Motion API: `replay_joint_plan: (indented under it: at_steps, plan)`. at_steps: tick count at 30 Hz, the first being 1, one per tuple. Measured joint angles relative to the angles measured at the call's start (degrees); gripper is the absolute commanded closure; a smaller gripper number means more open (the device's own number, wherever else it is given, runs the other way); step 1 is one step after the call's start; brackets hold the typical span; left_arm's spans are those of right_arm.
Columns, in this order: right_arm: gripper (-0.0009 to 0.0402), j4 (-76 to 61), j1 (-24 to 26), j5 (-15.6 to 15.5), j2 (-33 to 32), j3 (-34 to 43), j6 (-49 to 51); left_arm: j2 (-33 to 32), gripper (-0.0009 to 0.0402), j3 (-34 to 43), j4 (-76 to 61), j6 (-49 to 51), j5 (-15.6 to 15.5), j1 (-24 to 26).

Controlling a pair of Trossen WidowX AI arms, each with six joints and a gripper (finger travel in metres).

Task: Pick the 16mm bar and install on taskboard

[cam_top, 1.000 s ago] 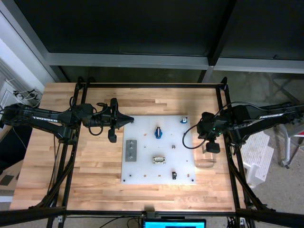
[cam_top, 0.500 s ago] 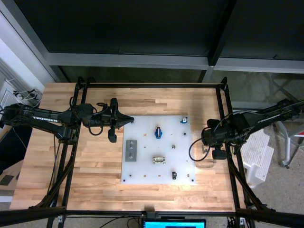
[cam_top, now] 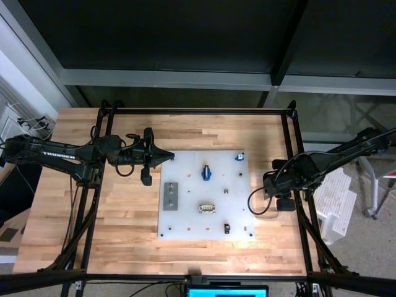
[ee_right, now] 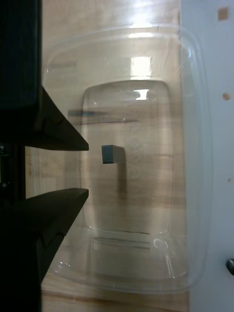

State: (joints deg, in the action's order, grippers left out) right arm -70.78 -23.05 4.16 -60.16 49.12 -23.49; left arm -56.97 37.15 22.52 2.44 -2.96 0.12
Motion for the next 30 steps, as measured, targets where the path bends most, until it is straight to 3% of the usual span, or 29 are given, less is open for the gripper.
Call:
replay_joint_plan:
  at_steps: [14,30]
  plan:
    - [0.0184,7.26,-2.08,0.85,-1.36,-6.03,-0.17,-0.02,0.0393,0.00,0.00,-0.02,0.00,0.00]
    - [0.0178,13.27,-2.89,1.25,-4.04,-10.36,-0.07,-0.02,0.0393,0.00,0.00,0.00,-0.02,0.00]
